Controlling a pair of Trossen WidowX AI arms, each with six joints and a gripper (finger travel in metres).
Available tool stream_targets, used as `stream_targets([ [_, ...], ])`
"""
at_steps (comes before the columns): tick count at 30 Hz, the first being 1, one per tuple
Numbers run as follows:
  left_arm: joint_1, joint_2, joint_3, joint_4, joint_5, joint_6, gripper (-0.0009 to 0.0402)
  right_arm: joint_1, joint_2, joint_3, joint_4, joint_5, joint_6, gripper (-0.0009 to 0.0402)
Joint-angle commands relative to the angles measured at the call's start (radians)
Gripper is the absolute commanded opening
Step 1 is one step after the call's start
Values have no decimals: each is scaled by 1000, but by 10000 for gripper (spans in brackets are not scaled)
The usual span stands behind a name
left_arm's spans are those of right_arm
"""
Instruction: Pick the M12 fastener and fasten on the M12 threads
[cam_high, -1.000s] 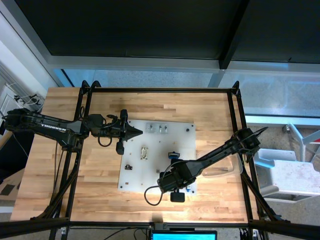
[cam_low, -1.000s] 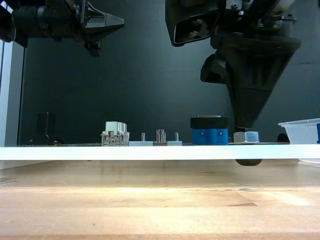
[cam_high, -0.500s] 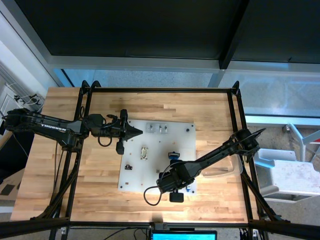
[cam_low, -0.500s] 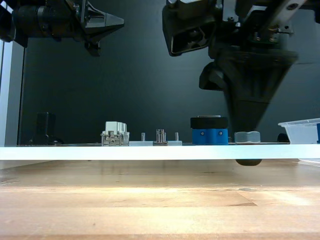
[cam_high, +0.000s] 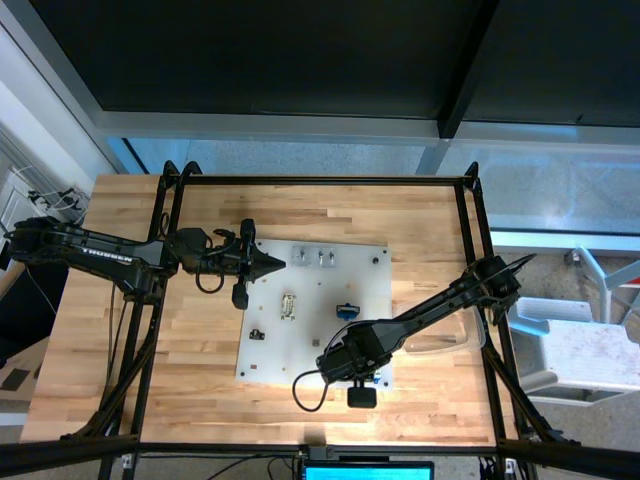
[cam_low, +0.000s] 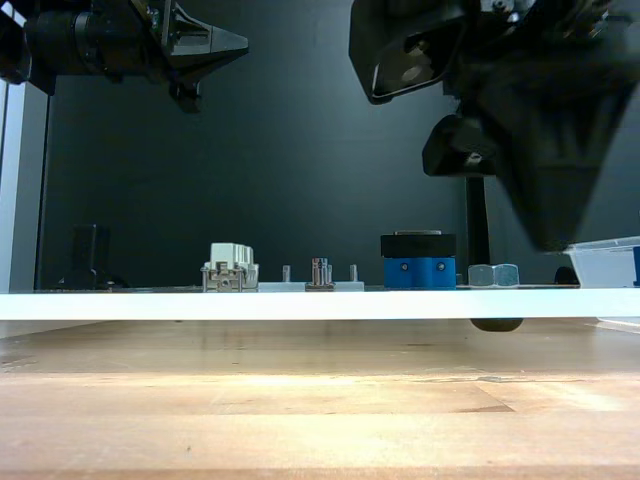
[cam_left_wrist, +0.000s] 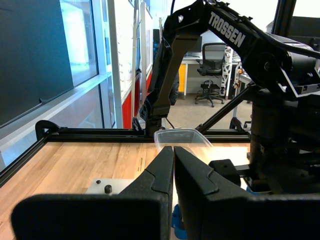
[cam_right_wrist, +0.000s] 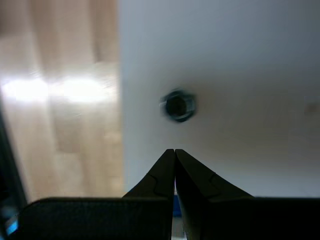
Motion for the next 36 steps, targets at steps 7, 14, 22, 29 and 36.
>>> stream_targets([
  [7, 0, 0, 0, 0, 0, 0, 0, 0, 9, 0, 26, 161, 23, 0],
  [14, 0, 0, 0, 0, 0, 0, 0, 1, 29, 0, 57, 161, 23, 0],
  [22, 0, 0, 0, 0, 0, 0, 0, 1, 28, 0, 58, -14, -8, 0],
  [29, 0, 0, 0, 0, 0, 0, 0, 2, 17, 0, 30, -70, -8, 0],
  [36, 0, 0, 0, 0, 0, 0, 0, 2, 9, 0, 29, -39, -2, 0],
])
